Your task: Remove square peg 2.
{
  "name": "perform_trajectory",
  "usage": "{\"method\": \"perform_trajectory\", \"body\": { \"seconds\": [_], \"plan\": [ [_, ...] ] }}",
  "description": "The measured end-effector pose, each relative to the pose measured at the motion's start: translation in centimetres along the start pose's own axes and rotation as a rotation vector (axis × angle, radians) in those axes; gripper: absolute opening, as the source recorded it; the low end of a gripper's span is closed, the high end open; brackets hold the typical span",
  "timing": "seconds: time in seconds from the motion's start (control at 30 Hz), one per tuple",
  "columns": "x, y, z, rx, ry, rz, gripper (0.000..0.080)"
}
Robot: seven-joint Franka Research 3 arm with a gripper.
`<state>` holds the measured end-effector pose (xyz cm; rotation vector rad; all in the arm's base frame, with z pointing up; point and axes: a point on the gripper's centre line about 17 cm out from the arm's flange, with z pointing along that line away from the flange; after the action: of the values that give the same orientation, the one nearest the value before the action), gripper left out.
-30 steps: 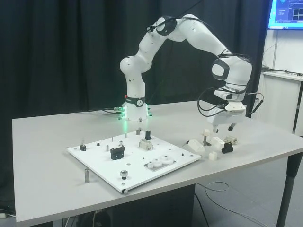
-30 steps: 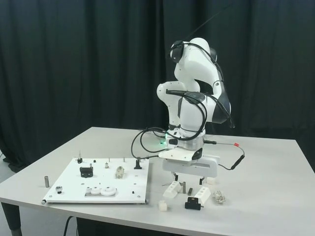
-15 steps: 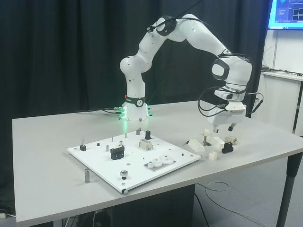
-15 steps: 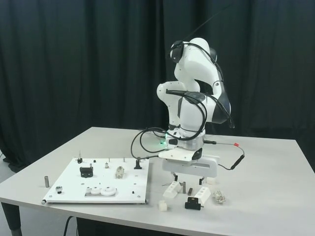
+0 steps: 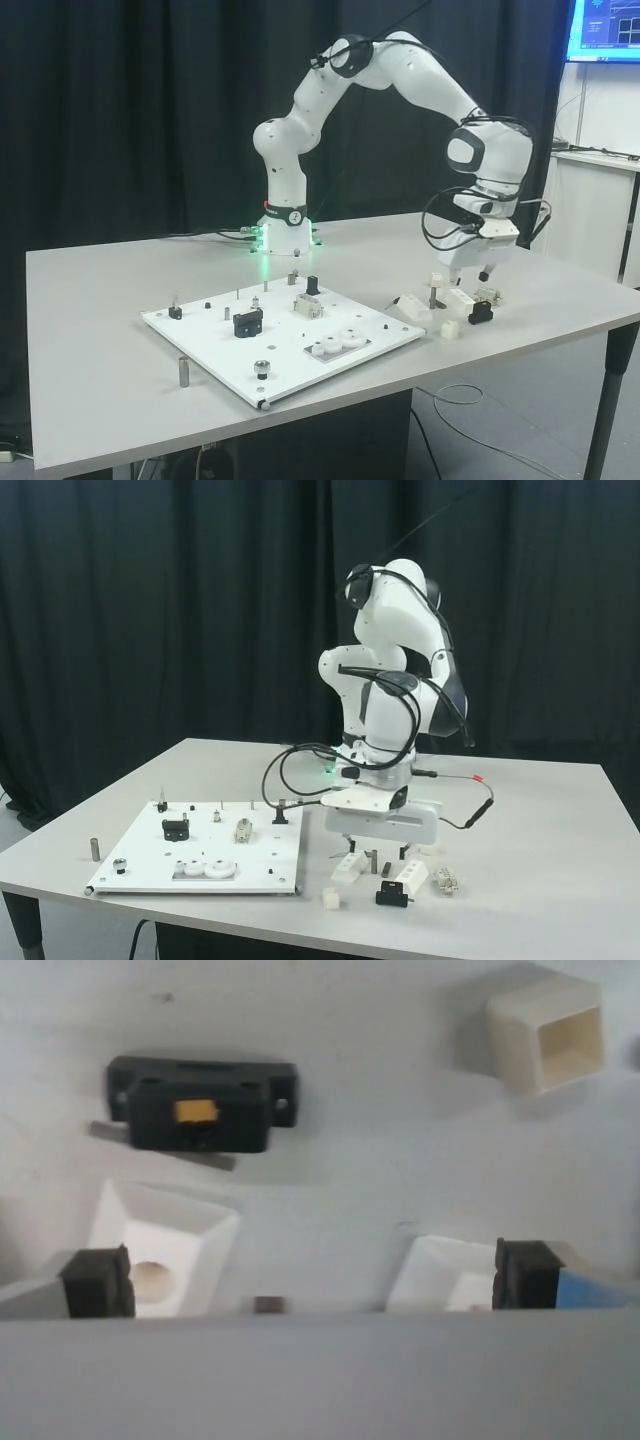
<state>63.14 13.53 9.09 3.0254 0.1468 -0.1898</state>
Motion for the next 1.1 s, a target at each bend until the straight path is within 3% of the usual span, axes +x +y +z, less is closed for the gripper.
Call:
{"method": "perform_trajectory", "body": {
  "seconds": [0.27,0.6,0.87,1.1],
  "plan": [
    [0.3,4.3,-0.1,-0.053,-0.004,0.010,0.0800],
    [-1.1,11.7,-1.1,-0.103,-0.057,0.003,0.0800],
    [-2.9,18.1,-1.6,-0.104,-0.104,-0.005,0.0800],
    [-4.4,23.7,-1.4,-0.071,-0.122,-0.019,0.0800]
  ]
}}
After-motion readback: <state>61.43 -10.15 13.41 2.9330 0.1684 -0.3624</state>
